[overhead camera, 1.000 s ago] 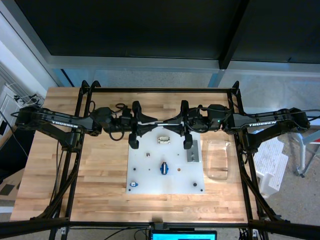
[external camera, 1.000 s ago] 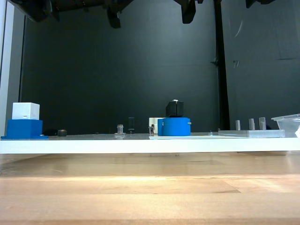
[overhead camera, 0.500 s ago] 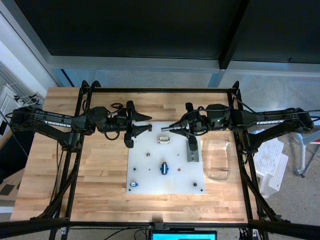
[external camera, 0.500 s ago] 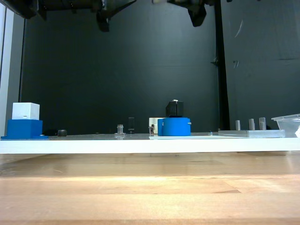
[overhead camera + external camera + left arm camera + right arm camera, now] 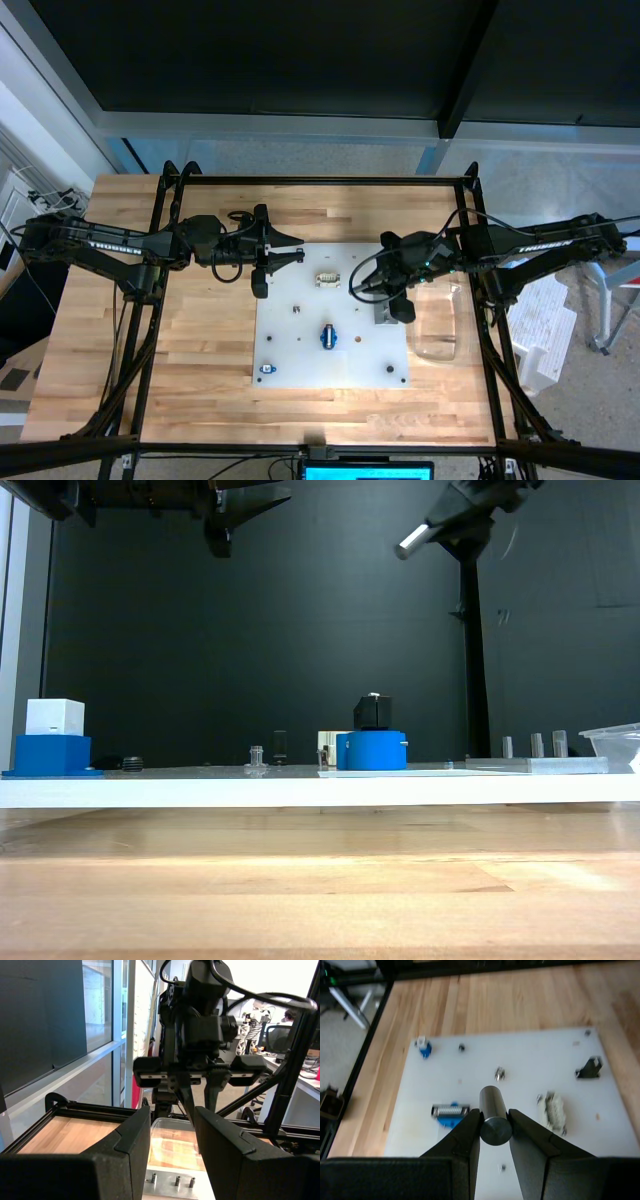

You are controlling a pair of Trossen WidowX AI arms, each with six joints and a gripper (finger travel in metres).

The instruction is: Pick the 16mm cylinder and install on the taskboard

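right gripper point(image 5: 368, 285) has swung in from the taskboard's point(image 5: 300, 352) far edge and tips down over its right side, fingers clamped on the 16mm cylinder point(image 5: 494, 1106), so insertion looks next. beyond, left gripper point(image 5: 275, 268) hangs over the far-left corner, fingers apart.

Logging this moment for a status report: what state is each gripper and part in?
right gripper: shut on the 16mm cylinder, high above the taskboard.
16mm cylinder: gripped, tilted, not yet installed.
left gripper: open, high near the taskboard's far left corner.
taskboard: flat on the table.
clear tray: on the table, right of the taskboard.
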